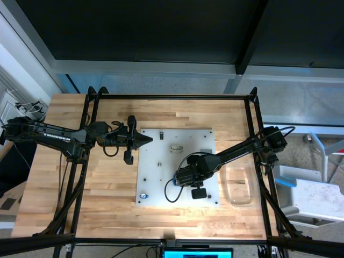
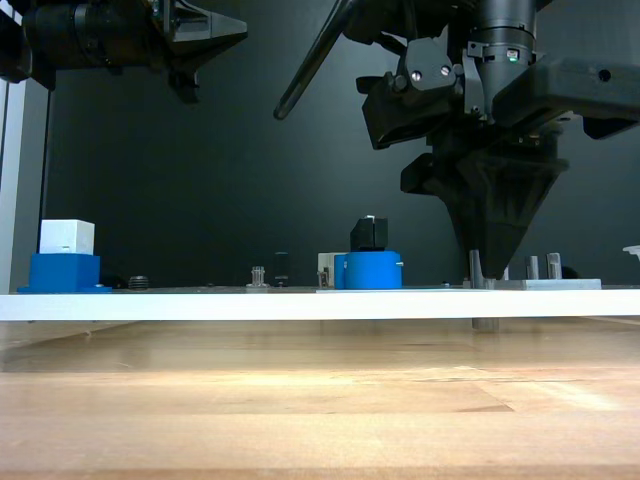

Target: Pick the 16mm cylinder and place it in the container

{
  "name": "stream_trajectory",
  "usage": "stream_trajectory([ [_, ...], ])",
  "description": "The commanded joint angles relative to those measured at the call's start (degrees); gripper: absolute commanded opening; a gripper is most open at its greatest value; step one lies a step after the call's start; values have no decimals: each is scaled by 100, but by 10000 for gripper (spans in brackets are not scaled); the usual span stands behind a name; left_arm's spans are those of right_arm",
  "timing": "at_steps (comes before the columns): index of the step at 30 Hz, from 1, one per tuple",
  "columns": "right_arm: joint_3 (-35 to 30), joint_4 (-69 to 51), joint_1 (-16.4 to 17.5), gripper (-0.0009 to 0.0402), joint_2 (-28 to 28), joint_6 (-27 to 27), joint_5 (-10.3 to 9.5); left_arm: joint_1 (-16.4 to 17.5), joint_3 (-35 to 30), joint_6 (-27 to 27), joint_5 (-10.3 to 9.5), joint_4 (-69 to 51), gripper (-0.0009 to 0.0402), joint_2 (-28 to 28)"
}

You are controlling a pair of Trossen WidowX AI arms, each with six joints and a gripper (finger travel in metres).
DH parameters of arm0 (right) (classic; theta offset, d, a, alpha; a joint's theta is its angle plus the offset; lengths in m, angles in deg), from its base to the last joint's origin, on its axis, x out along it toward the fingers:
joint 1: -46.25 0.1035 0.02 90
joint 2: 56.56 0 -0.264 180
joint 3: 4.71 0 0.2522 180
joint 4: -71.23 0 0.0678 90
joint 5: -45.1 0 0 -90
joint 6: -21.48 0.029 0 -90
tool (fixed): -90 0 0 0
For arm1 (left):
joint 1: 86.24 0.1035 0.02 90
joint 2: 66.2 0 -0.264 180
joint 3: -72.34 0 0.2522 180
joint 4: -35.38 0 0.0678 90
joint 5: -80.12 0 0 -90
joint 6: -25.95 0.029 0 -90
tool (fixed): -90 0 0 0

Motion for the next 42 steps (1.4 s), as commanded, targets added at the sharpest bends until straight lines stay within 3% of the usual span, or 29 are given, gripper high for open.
stream_trajectory([
  [1, -4, -50, 4, 23, 98, 0, -2, 0, 0, 0, 0, 2, 0, 0],
  [23, -4, -706, 9, 24, 1027, 87, 2, 0, 0, 0, 0, 2, 0, 0],
  [32, 7, -1099, 37, 23, 1637, 588, -2, 0, 0, 0, 0, 0, 0, 0],
  [42, 339, -1373, 286, 24, 2221, 1290, -4, 0, 0, 0, 0, 2, 0, 0],
])
